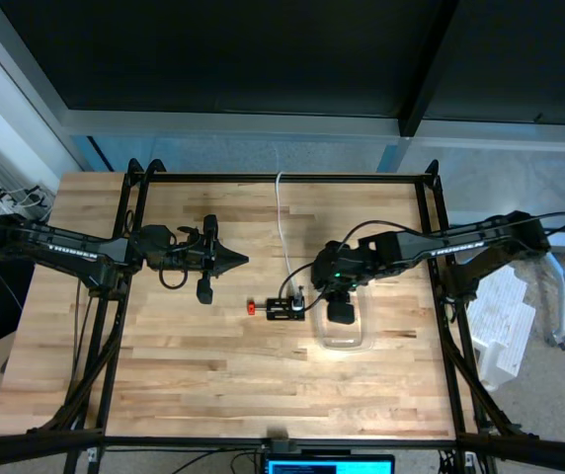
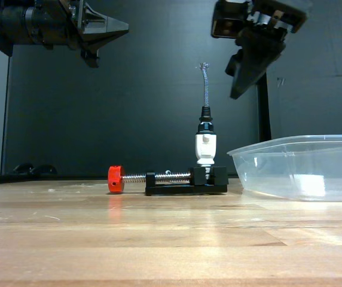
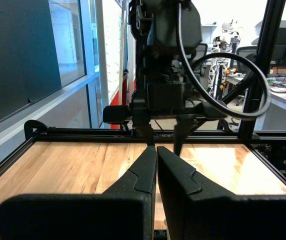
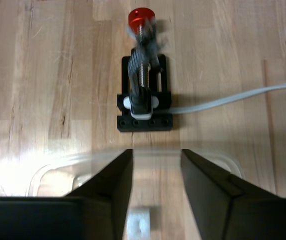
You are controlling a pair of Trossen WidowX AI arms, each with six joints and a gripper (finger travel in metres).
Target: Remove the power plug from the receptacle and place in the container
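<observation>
Overhanging clear tray (image 2: 302, 176), right pincer (image 4: 156, 154); left pincer (image 1: 240, 261) aloft.

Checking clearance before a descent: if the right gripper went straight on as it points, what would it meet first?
Probably the container, near its wall beside the vise; depth is unclear. The right gripper hangs open above it; the left gripper hovers shut over the table's left half.

Bright overhead light, strong contrast.
Glare whitens the container (image 4: 58, 167) and tabletop (image 4: 13, 170); the power plug (image 4: 141, 97) cord is blurred; left gripper (image 2: 123, 27), high at left, and right gripper (image 2: 237, 89), over the container, are silhouetted.
</observation>
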